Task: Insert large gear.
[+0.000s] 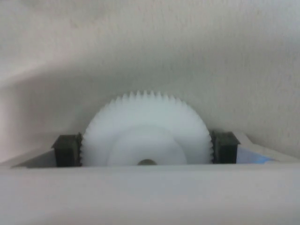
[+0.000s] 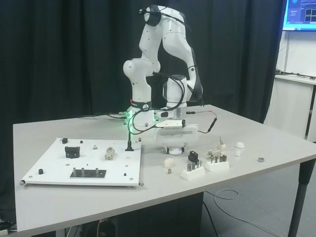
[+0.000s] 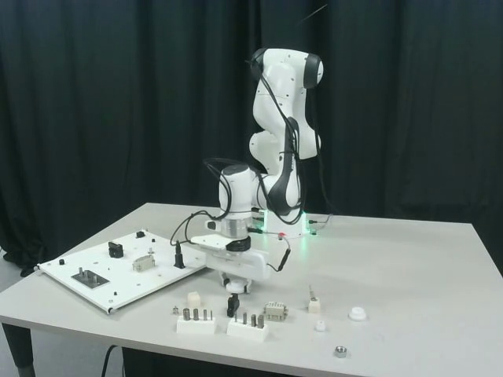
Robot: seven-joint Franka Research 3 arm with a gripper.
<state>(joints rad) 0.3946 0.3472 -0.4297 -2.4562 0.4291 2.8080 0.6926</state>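
The pincer clenches the white toothed plastic large gear between black fingertips; lift straight, keep it level, then align its bore over the white board's peg.

— Where can I pass? 
— I see bare worktop on the far side, well apart from everything. 
— And obstacles? 
— The white assembly board fills one end; small fixture blocks and loose parts crowd the front edge near my gripper, cables trailing beside it.
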